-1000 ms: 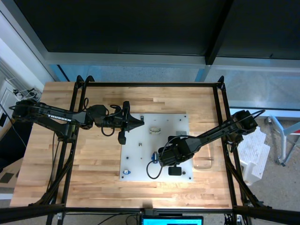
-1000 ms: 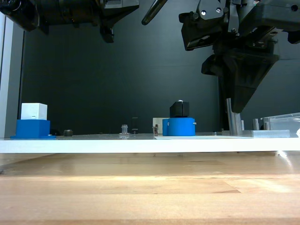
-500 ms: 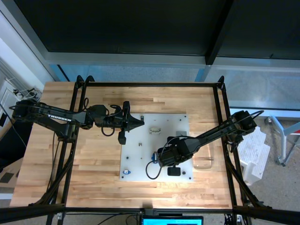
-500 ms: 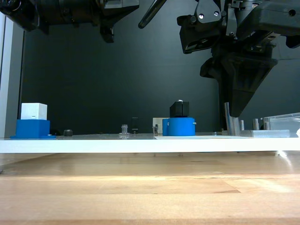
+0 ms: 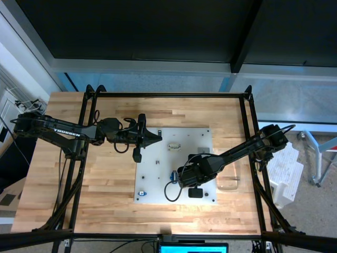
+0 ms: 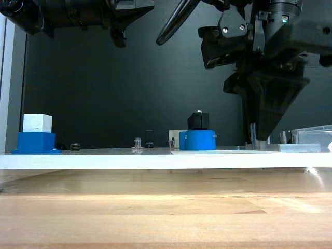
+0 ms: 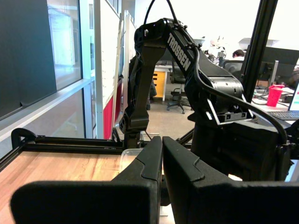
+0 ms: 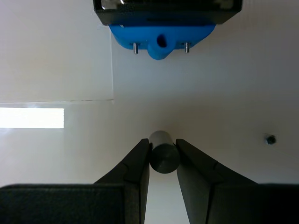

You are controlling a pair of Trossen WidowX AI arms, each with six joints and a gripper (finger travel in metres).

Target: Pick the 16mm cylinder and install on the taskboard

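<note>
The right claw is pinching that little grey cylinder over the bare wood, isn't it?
Not over wood: the right gripper pinches the 16mm cylinder over the white taskboard, as the right wrist view shows. The left gripper, shut, hovers over the board's far left corner.

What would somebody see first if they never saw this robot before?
Probably the right tool pinching the 16mm cylinder, a little grey peg, pointing straight down at the white taskboard, close to a blue fitting. Next comes the left tool, shut with nothing in it, hanging high above the taskboard's far left corner.
</note>
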